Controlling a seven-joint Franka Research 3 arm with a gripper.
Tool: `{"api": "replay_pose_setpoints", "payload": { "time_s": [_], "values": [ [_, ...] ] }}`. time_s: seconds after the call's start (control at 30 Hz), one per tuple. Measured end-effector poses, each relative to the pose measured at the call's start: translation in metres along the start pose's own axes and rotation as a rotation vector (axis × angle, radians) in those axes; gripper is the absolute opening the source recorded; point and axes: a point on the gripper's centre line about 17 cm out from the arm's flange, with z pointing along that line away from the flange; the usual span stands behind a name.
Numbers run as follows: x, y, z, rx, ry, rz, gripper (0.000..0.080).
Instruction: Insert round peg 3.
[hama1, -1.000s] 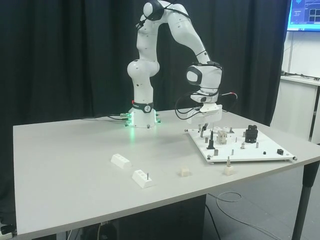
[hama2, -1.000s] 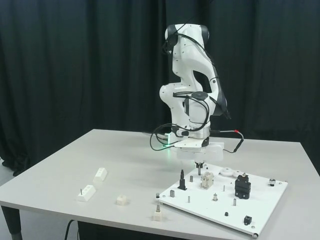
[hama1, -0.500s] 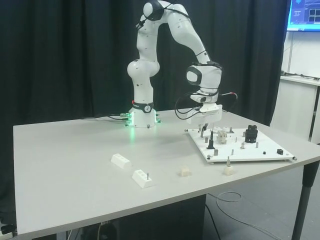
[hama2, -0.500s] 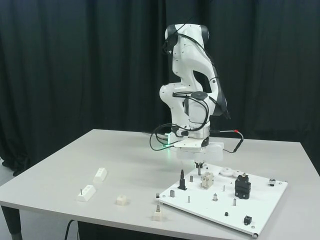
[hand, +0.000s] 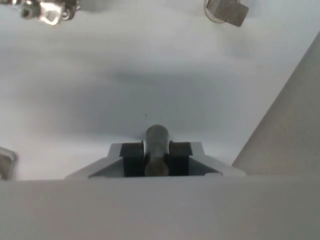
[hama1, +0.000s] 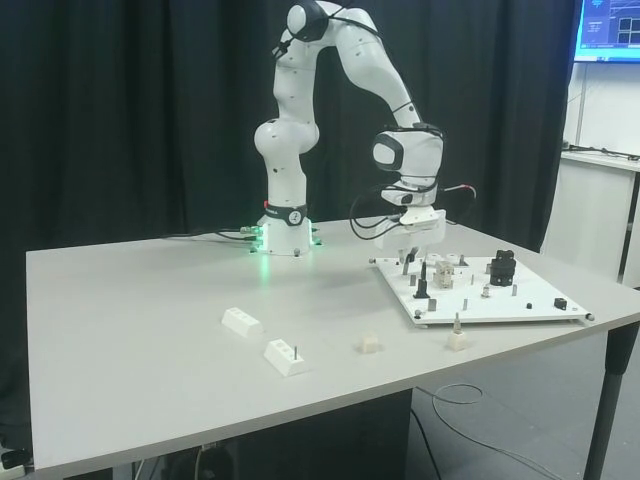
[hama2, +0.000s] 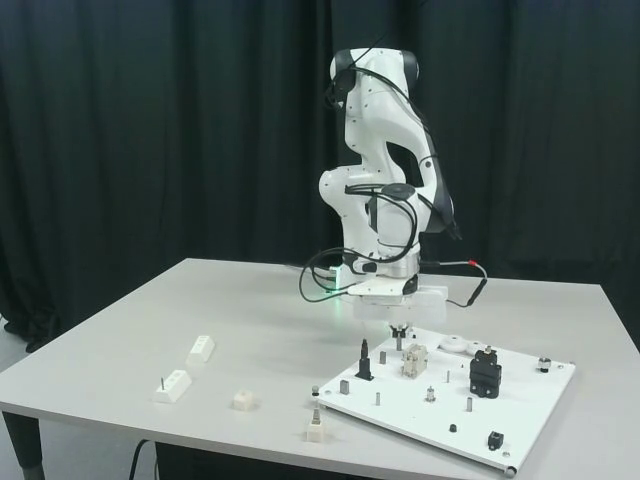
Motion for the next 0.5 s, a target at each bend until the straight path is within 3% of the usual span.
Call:
{"api": "replay_pose_setpoints", "payload": {
  "time_s": [0.5],
  "values": [
    [-0.0038, -0.0007, 0.0011, 0.000, -0.013, 0.002, 0.0101]
  ]
}}
